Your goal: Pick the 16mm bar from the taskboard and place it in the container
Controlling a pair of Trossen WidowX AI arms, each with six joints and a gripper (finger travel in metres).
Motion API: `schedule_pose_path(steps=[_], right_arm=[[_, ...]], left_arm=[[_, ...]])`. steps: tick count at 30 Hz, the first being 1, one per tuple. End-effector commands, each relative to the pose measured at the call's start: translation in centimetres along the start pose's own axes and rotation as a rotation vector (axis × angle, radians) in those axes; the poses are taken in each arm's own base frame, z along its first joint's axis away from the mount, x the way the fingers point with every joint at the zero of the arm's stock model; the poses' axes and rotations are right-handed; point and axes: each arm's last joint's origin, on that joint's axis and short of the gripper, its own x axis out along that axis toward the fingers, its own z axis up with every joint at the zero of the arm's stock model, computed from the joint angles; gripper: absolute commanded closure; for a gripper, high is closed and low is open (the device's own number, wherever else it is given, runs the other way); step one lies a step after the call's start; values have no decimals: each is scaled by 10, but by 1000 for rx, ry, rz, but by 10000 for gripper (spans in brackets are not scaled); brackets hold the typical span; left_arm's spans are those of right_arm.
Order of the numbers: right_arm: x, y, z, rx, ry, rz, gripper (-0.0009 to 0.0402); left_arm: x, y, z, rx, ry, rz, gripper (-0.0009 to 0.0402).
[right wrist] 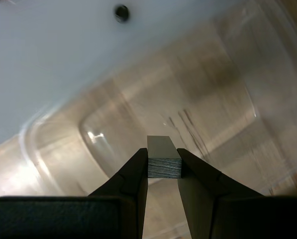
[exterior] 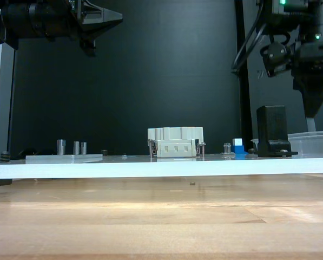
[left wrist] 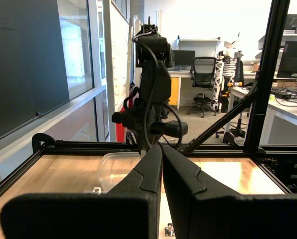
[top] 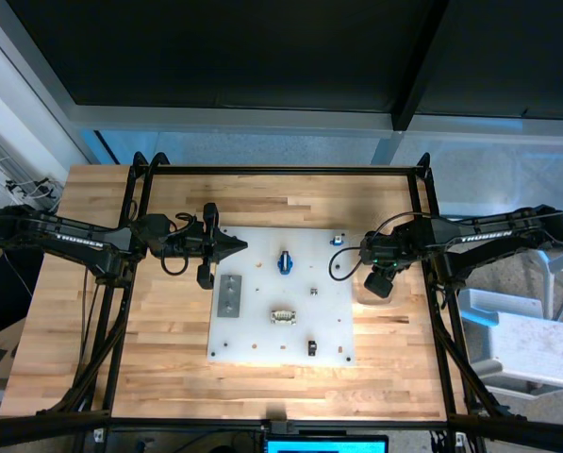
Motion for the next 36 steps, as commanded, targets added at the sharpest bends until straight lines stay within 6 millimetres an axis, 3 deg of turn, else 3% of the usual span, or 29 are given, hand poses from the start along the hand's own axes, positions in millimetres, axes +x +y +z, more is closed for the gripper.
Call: schedule_pose_path(steps=[1,25,36], right_arm=[[4,-6,0,30,10,-14,391],[6,-8,4,55,-9,-7,387],[6,-7,6,60,-25,3,286]], left_arm=[[0,0,0,0,0,0,393],[0,0,0,0,0,0,393],[0,0,0,0,0,0,393]])
